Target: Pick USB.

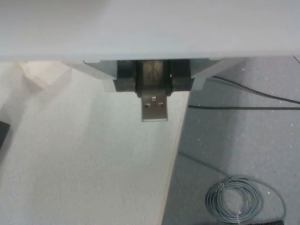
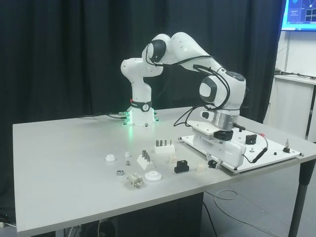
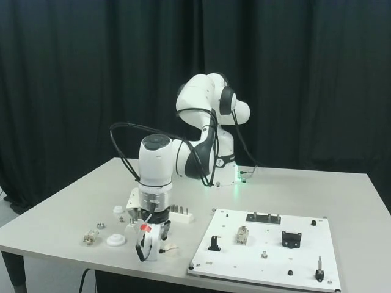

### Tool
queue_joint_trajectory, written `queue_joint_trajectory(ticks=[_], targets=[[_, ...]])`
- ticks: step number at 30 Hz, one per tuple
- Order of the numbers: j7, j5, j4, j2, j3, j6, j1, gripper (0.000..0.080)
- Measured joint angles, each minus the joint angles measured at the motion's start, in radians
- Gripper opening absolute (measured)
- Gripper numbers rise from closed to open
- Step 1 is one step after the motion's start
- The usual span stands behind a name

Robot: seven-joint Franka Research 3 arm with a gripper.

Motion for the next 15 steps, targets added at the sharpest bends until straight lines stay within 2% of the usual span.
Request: queue_joint_trajectory(ticks=[15], targets=[[-0.016, -0.002, 0.005, 0.000, -0.004, -0.003, 0.000, 0.0152]])
